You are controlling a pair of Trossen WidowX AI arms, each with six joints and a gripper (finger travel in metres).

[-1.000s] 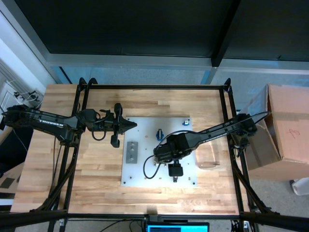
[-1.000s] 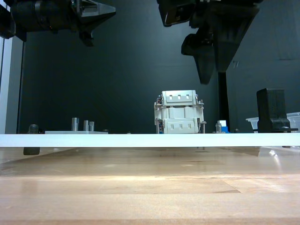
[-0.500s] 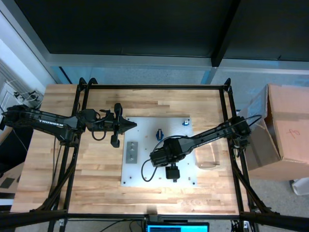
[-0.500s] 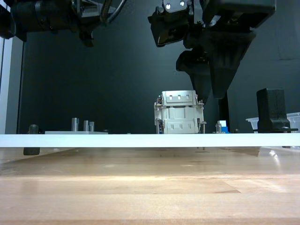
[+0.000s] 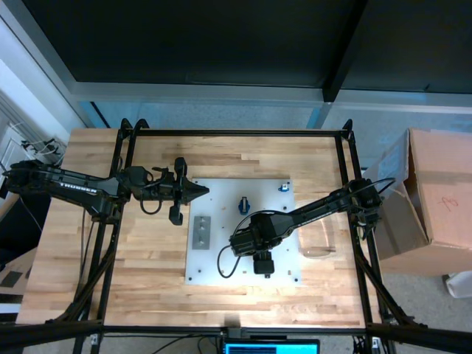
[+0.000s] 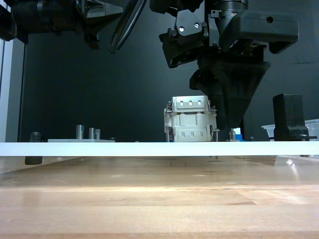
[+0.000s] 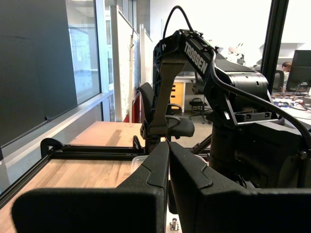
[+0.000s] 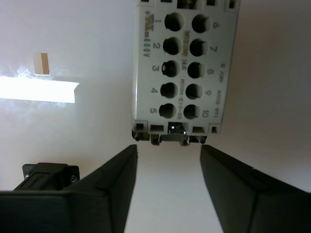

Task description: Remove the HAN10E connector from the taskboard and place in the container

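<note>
High view: a white board (image 5: pixel 210 269) lies mid-worktop (image 5: pixel 147 295), carrying a grey peg block (image 5: pixel 201 231) and a small blue part (image 5: pixel 244 203). A clear container (image 5: pixel 321 241) sits just beside its right edge, and a cardboard box (image 5: pixel 435 195) stands off the worktop to the right. The right arm (image 5: pixel 324 206) covers the board's middle, so the connector is hidden under it; the right tool (image 5: pixel 263 263) points down there. The left tool (image 5: pixel 198 190) hangs near the board's far left corner, well apart.

Low view: the connector (image 6: pixel 190 119) stands upright in its seat on the board, with nothing gripping it. The right tool (image 6: pixel 230 119) hangs just behind its right side, tip near the board; its spread cannot be judged here. A black block (image 6: pixel 289 118) stands further right, partly masking the container (image 6: pixel 267 130). The left tool (image 6: pixel 107 11) is high up at the left.

Left wrist view: the left tool (image 7: pixel 168 160) has its fingers pressed together, holding nothing; the right arm fills the space beyond.

Right wrist view: the connector (image 8: pixel 184 68) shows its numbered sockets, its far end cut off. The right tool (image 8: pixel 168 148) is spread wide and empty, fingertips just short of the connector's end, not touching it
</note>
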